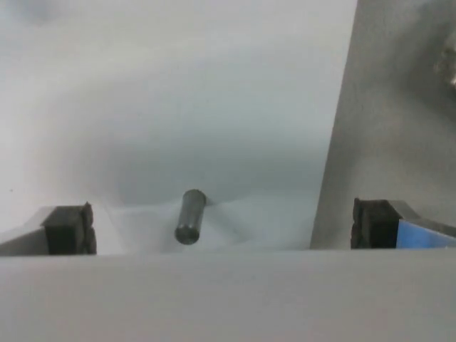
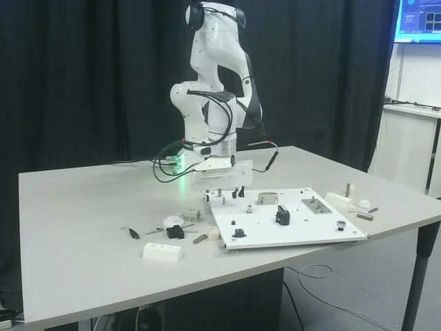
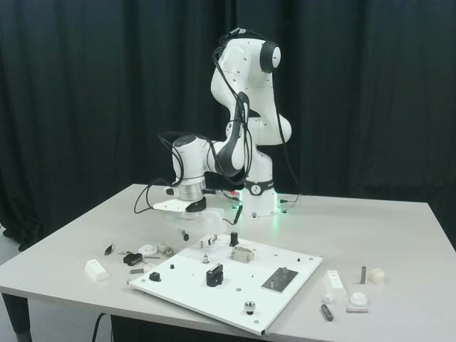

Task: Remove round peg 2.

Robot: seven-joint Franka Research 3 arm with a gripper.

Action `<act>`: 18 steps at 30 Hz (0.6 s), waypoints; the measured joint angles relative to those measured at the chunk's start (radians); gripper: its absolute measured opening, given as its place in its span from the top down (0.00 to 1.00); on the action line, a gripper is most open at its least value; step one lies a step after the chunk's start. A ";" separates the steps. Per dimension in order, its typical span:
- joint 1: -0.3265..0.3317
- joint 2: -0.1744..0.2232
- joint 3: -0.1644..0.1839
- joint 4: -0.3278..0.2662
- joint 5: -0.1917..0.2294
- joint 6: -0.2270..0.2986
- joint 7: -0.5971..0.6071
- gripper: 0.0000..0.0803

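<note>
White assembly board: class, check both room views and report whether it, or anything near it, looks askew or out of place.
The white board lies skewed to the grey table, one corner jutting past the front edge. Small parts, including a white block, lie scattered beside it. The gripper is open around an upright peg.

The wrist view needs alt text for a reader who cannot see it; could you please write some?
A small grey round peg stands on a white board, centred between the gripper's two open black fingers. The grey table shows beside the board.
</note>
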 joint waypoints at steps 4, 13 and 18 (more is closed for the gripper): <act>0.003 0.000 0.000 -0.006 0.003 0.006 0.000 0.00; 0.005 0.000 0.004 -0.015 0.009 0.018 0.000 0.00; 0.006 0.000 0.004 -0.016 0.014 0.020 0.000 0.00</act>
